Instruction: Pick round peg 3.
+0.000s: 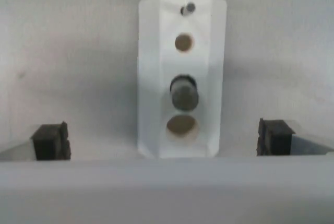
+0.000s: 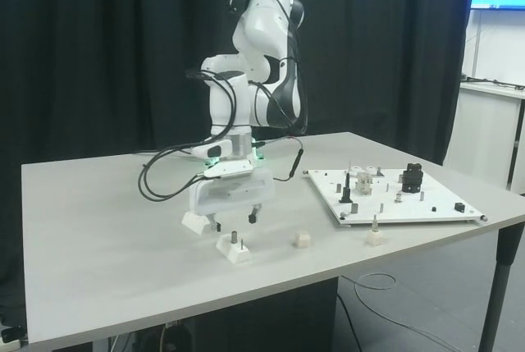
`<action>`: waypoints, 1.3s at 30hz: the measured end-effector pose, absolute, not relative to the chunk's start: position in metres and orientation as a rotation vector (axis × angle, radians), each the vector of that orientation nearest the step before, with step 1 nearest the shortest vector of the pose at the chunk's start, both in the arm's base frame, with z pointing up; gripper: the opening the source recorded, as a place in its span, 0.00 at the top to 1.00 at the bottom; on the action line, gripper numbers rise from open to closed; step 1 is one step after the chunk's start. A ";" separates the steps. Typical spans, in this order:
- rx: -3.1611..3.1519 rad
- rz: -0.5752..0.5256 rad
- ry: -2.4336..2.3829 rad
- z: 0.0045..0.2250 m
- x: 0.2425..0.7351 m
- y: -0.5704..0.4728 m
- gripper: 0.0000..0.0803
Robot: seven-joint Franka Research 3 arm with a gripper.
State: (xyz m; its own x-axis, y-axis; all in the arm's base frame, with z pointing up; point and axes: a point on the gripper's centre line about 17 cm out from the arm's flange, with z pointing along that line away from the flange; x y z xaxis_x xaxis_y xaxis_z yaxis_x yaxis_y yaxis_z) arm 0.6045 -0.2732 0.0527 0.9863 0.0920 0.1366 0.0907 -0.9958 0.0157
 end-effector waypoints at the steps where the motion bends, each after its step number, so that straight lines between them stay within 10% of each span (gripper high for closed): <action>1: 3.121 0.217 0.145 0.052 0.606 -0.274 0.00; 39: 3.133 0.249 0.108 0.040 0.619 -0.280 0.00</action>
